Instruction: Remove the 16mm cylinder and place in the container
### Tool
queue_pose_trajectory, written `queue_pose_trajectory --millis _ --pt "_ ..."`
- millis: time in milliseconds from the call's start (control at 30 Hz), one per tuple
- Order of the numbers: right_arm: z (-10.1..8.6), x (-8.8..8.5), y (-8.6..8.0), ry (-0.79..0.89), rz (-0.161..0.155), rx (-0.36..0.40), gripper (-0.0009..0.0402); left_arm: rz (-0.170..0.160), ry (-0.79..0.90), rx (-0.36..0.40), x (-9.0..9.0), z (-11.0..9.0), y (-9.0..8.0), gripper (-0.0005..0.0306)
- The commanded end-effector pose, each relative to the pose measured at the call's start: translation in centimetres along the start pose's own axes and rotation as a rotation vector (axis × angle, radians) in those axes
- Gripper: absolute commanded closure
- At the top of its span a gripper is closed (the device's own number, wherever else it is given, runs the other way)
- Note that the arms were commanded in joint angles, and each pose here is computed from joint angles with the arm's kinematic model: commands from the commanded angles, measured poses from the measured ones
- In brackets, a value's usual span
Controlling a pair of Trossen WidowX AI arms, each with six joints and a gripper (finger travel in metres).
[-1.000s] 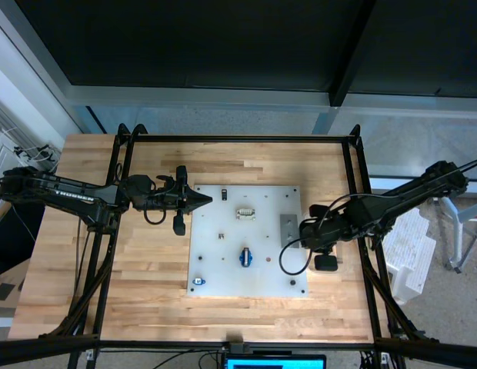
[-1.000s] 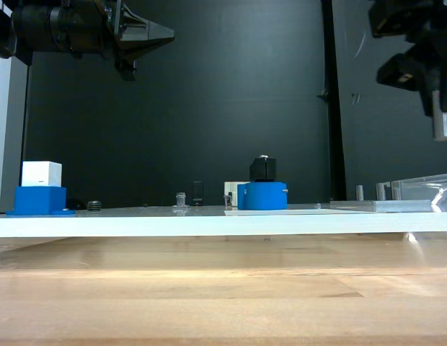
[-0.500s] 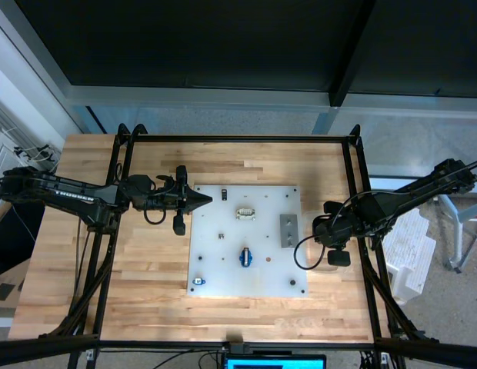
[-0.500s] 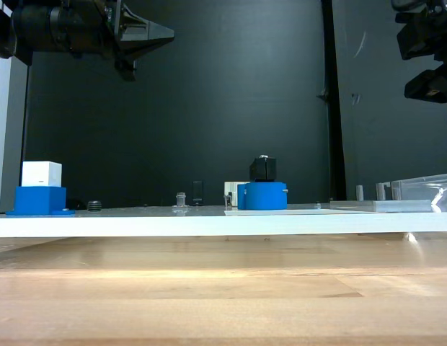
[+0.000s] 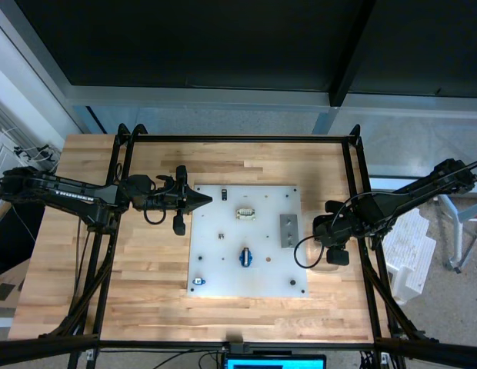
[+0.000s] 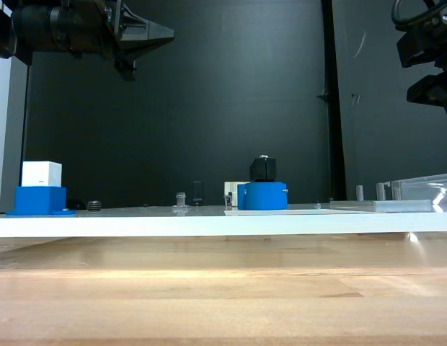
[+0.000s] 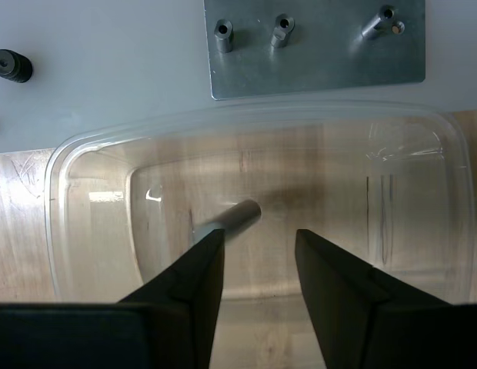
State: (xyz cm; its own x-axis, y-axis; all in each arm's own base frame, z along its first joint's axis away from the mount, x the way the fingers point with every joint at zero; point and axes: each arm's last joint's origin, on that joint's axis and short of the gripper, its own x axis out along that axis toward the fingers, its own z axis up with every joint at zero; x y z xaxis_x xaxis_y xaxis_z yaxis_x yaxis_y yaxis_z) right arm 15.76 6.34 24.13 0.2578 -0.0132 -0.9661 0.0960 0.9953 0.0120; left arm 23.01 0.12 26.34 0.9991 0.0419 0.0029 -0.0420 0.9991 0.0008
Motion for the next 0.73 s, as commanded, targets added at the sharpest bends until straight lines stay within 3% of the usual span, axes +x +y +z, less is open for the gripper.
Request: queue_pose_trajectory --millis 33,333,400,500,733 --pt "0.0 0.0 0.0 0.000 -0.001 0.004 0.0236 0.000 0.000 0.000 0.0 0.0 0.0 0.0300" --pt "0.1 0.0 0.0 -0.005 -0.001 0.006 0.0217 0.000 0.000 0.000 0.0 0.0 0.0 0.0300" --pt "0.2 0.0 0.0 -0.021 -0.015 0.007 0.0220 0.000 0.000 0.000 0.0 0.0 0.0 0.0300" --pt "0.7 0.0 -0.1 -0.077 -0.040 -0.010 0.0233 0.000 0.000 0.000 0.0 0.0 0.0 0.0300" --pt "2.8 -0.1 -0.8 -0.235 -0.009 -0.043 0.0297 0.000 0.000 0.000 0.0 0.0 0.0 0.0300"
